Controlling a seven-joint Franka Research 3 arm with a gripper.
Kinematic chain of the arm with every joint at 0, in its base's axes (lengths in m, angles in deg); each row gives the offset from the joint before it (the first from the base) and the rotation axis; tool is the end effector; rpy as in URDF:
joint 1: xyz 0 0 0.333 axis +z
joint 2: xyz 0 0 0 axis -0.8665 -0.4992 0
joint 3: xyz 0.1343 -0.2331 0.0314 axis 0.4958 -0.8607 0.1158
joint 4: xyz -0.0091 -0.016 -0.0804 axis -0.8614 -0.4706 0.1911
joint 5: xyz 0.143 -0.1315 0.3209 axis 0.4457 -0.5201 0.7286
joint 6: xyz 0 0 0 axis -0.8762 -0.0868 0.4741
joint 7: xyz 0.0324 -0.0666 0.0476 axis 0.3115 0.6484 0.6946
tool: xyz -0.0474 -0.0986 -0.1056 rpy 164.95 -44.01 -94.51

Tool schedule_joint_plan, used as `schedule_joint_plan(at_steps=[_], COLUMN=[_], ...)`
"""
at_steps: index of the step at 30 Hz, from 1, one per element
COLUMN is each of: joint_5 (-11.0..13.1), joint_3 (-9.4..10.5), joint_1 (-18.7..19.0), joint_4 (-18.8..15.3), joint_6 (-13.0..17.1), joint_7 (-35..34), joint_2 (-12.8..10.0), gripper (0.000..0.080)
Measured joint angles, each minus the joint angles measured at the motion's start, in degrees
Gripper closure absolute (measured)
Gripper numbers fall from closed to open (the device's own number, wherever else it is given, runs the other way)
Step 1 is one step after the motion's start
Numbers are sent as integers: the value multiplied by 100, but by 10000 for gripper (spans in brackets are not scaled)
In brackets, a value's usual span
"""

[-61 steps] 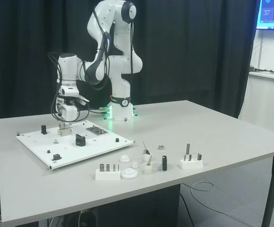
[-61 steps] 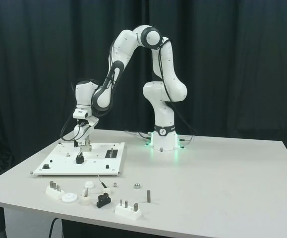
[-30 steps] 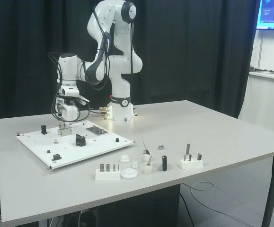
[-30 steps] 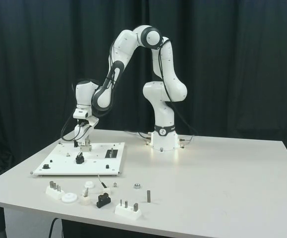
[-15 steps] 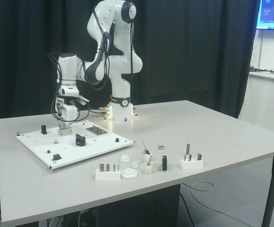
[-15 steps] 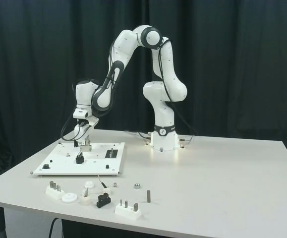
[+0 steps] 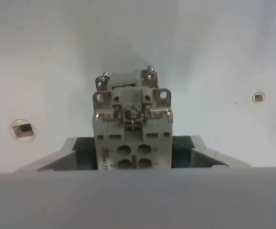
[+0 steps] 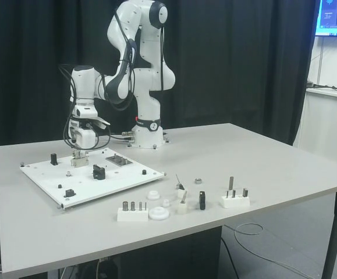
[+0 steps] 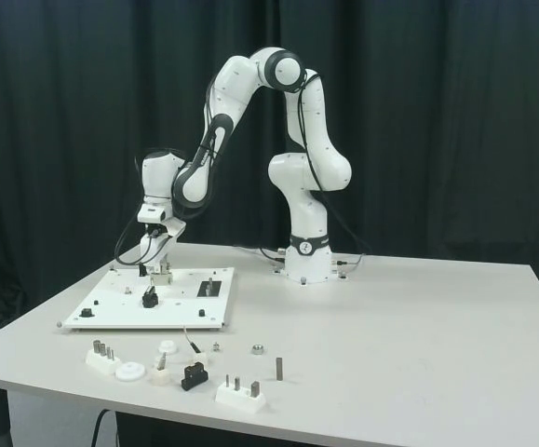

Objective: Insert waterproof.

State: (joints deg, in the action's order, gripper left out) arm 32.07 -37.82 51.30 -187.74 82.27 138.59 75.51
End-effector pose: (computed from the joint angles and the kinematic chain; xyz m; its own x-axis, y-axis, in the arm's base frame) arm 0.2254 -0.3866 0.1650 0.6258 0.7759 -0.0801 0.7793 -0.6263 0.0220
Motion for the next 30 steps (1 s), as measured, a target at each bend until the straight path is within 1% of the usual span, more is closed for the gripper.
schedule_joint_plan(at_steps=[13,21,30], joint_5=[0,0,0], joint_3=[-3,-22,-24], joint_1=[3,3,3], joint_4=[4,30,43], joint_6=[-15,-104,-135], joint_7=[0,0,0], joint_2=[-2,-11,-11], gripper=[489,489,489])
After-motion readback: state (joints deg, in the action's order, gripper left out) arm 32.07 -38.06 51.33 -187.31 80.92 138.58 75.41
